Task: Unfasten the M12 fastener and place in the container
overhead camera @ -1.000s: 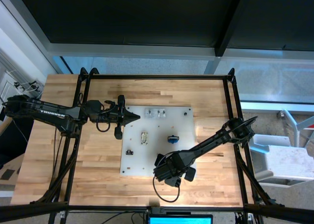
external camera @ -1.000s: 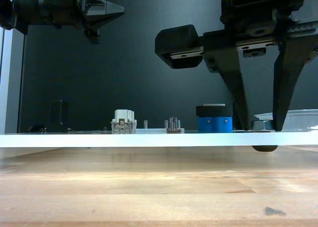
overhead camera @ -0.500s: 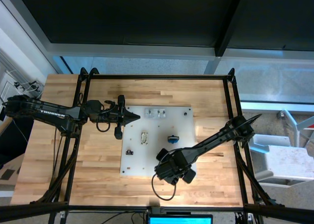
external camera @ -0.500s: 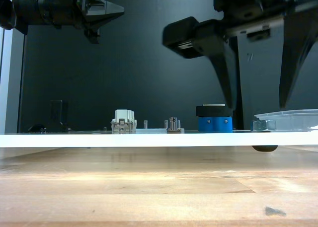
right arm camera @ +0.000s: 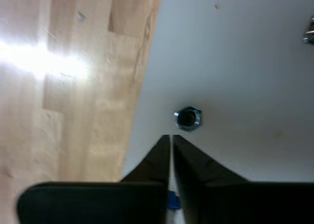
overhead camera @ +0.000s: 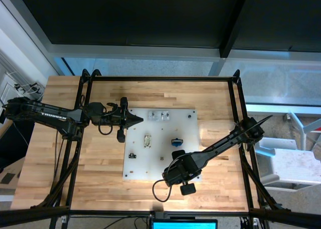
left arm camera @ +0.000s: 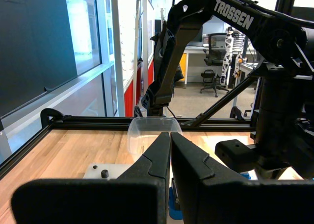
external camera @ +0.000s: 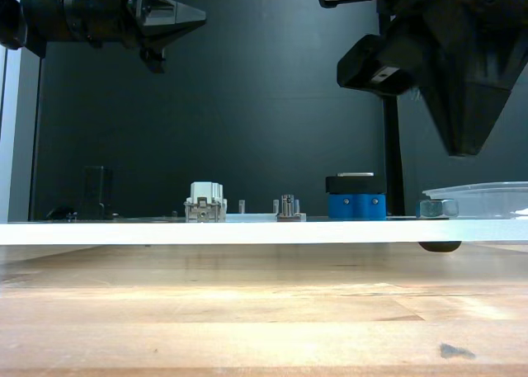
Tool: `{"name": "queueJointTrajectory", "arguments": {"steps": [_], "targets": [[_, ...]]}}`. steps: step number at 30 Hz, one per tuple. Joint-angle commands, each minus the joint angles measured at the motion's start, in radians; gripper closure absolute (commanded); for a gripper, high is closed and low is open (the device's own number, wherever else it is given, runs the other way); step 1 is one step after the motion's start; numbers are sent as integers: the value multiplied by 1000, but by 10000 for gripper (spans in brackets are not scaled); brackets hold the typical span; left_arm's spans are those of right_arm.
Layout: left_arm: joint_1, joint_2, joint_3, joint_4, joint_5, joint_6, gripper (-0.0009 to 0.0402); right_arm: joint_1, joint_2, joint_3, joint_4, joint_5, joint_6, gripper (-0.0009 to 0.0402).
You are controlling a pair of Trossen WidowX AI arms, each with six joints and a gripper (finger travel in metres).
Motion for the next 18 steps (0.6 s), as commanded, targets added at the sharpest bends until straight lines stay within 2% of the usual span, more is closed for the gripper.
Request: {"name": "queueJointTrajectory", "arguments": {"steps": [1, 3, 5, 14, 18], "targets": [[0, 0, 0, 0, 0, 0, 393, 3, -1, -20, 46, -6, 78, 387], [0, 0, 0, 0, 0, 0, 393, 3, -2, -43, 77, -12, 101, 395], [0, 0, 0, 0, 0, 0, 393, 4, -5, -71, 118, -35, 129, 393], [0, 0, 0, 0, 0, 0, 393, 5, -5, -134, 194, -43, 182, 393], [0, 0, 0, 0, 0, 0, 393, 3, -5, -136, 192, -35, 182, 393]]}}
